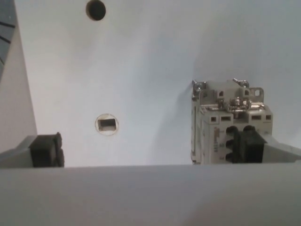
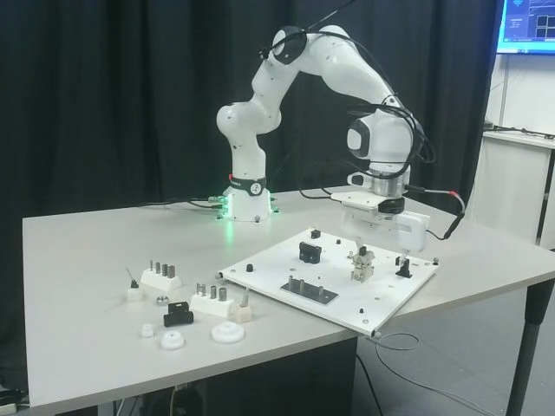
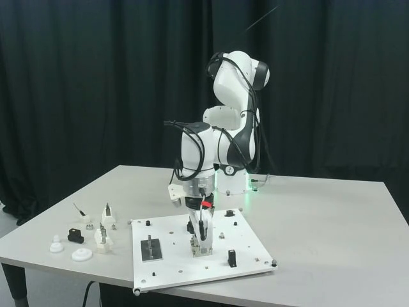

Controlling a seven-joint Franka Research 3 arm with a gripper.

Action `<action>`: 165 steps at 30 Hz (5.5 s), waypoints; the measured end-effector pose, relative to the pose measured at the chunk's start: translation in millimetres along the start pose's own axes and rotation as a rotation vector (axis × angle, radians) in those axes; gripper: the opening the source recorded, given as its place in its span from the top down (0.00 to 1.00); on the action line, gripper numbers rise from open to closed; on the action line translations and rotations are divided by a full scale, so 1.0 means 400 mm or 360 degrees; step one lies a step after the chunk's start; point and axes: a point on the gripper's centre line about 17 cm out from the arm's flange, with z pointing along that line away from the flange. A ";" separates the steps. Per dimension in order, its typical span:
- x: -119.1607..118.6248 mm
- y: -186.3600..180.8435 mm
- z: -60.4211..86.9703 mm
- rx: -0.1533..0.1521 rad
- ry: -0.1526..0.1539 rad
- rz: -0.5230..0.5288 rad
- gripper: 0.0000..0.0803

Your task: Insert waterproof.

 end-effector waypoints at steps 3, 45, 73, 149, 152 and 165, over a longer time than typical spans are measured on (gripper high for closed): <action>-0.001 0.001 0.000 -0.0002 -0.0001 0.0000 0.00; -0.001 -0.001 0.001 -0.0001 -0.0001 -0.0001 0.00; -0.009 -0.003 -0.004 -0.0008 0.0000 0.0011 0.00; -0.037 0.000 0.000 -0.0052 0.0022 0.0020 0.00; -0.037 0.000 0.001 -0.0052 0.0022 0.0020 0.00; -0.045 0.004 0.024 -0.0064 0.0022 0.0012 0.00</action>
